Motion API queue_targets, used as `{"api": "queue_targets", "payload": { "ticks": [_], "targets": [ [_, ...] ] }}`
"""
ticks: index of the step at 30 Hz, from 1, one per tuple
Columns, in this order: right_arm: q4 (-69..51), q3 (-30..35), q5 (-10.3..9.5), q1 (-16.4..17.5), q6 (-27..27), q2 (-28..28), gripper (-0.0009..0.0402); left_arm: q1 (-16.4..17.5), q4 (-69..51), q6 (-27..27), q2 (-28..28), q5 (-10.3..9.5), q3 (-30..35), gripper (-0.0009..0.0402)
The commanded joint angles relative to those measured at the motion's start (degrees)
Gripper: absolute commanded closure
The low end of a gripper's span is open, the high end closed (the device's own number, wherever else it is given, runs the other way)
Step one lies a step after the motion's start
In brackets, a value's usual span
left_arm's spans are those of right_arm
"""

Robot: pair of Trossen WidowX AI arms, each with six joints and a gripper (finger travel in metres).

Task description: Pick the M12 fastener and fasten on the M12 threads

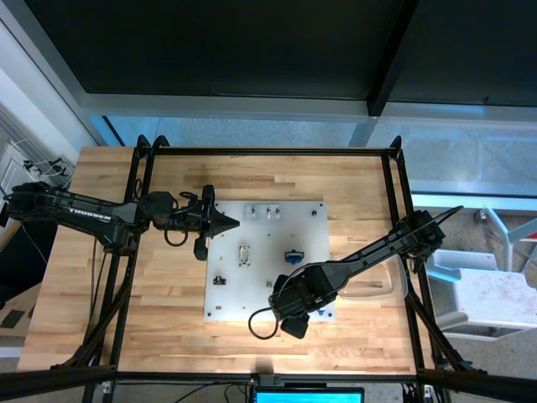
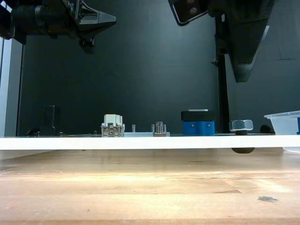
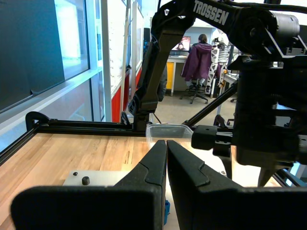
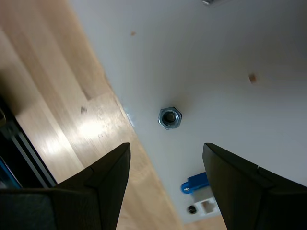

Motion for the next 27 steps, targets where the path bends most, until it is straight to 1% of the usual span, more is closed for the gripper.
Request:
{"api": "queue_targets", "payload": {
  "ticks": [1, 6, 7, 8, 14, 20, 25, 27],
  "targets": [
    [0.98, 0.00, -0.07, -0.04, -9.01, 0.02, 0.0183, 0.02, 0.00, 0.00, 0.00, 0.02, 0.00, 0.0393],
    [1.44, -0.02, -0.04, 0.24, -32.48, 0.42, 0.0186, 0.00, 0.00, 0.00, 0.00, 0.02, 0.00, 0.0393],
    [1.55, -0.02, -0.07, 0.26, -36.13, 0.59, 0.0187, 0.02, 0.02, 0.00, 0.00, 0.02, 0.00, 0.0393],
    [1.70, 0.00, -0.11, 0.28, -37.99, 0.72, 0.0189, 0.02, 0.02, 0.00, 0.00, 0.02, 0.00, 0.0393],
    [2.10, 0.00, -0.07, 0.28, -42.73, 0.72, 0.0197, 0.00, 0.00, -0.02, 0.00, 0.02, 0.00, 0.0393],
    [2.12, 0.00, 0.04, 0.24, -42.91, 0.72, 0.0197, 0.02, 0.02, 0.00, 0.00, 0.02, 0.00, 0.0393],
    [2.36, -0.02, 0.09, 0.24, -46.86, 1.05, 0.0196, 0.02, 0.00, 0.00, 0.00, 0.02, 0.00, 0.0393],
    [2.69, -0.02, 0.09, 0.26, -47.30, 1.38, 0.0196, 0.02, 0.02, 0.00, 0.00, 0.02, 0.00, 0.0393]
  ]
}}
